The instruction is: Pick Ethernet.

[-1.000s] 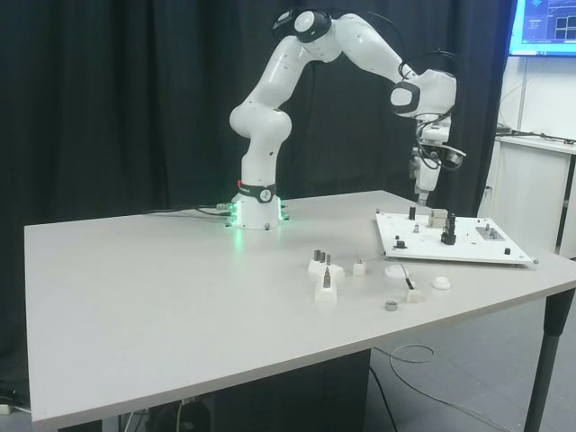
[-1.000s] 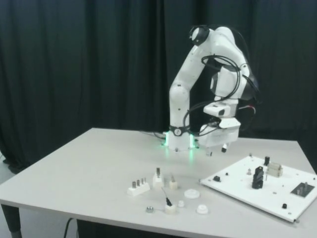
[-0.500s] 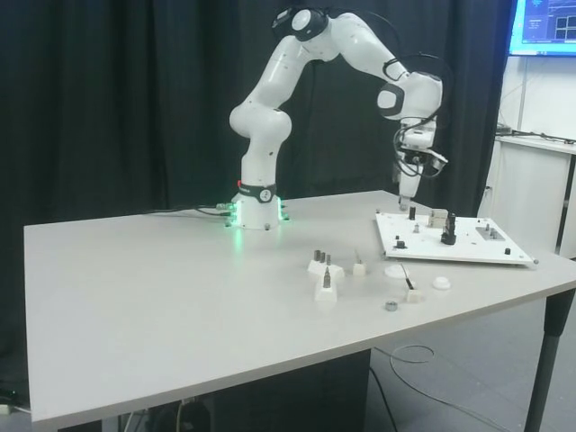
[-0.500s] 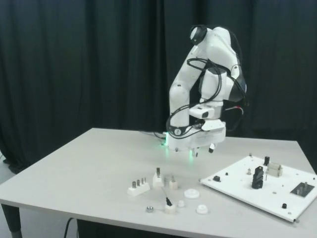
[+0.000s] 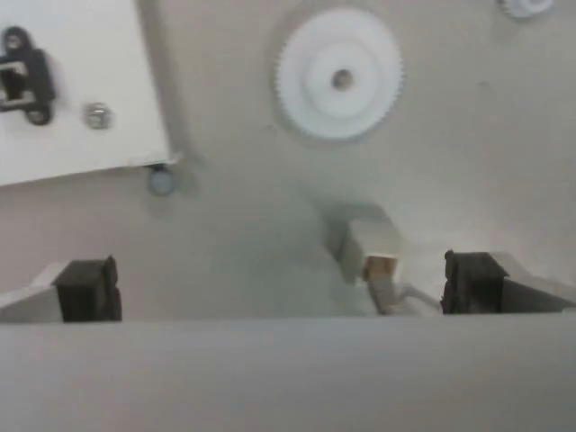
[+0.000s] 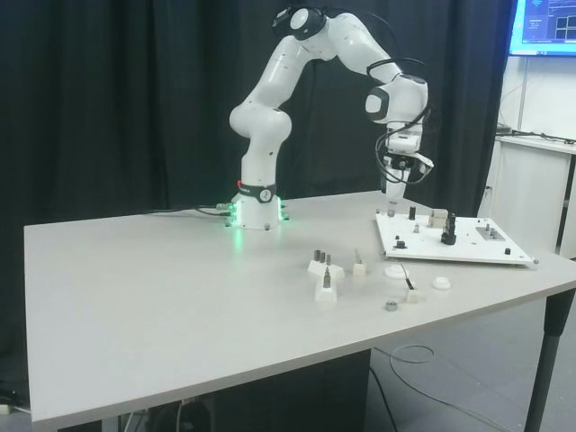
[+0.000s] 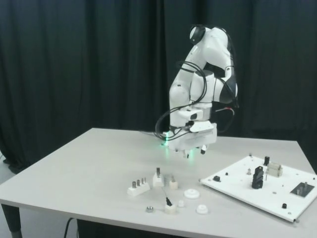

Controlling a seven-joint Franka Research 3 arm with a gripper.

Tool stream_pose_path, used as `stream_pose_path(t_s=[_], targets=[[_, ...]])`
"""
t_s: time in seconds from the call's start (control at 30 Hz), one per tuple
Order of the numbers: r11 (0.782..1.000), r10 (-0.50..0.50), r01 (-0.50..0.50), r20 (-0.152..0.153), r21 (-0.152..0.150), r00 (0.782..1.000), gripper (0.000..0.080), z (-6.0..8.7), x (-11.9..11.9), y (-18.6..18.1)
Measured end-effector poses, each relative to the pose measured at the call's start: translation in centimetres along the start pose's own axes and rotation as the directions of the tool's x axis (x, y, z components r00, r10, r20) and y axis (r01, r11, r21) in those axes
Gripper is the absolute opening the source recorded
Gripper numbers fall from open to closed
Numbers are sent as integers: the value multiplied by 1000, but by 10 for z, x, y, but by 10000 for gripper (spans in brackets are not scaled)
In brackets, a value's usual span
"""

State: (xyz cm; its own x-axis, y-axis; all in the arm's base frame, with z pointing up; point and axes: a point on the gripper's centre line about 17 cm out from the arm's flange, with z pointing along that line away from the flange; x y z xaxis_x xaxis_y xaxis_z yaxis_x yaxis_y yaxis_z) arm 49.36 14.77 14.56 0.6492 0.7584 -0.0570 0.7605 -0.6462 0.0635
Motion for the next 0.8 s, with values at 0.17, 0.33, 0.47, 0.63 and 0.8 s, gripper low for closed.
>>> stream_pose_path(t_s=[0.17,0.33,0.47,0.63,0.8], targets=[[1000,11,-12,-30,-24,999,800,11,-10,14],[999,9,-11,-50,-34,999,800,25,-28,25],[999,12,-14,-70,-31,997,800,36,-41,30],[999,30,-32,-97,-18,995,800,45,-51,34],[998,55,-55,-112,-1,992,800,50,-58,38]])
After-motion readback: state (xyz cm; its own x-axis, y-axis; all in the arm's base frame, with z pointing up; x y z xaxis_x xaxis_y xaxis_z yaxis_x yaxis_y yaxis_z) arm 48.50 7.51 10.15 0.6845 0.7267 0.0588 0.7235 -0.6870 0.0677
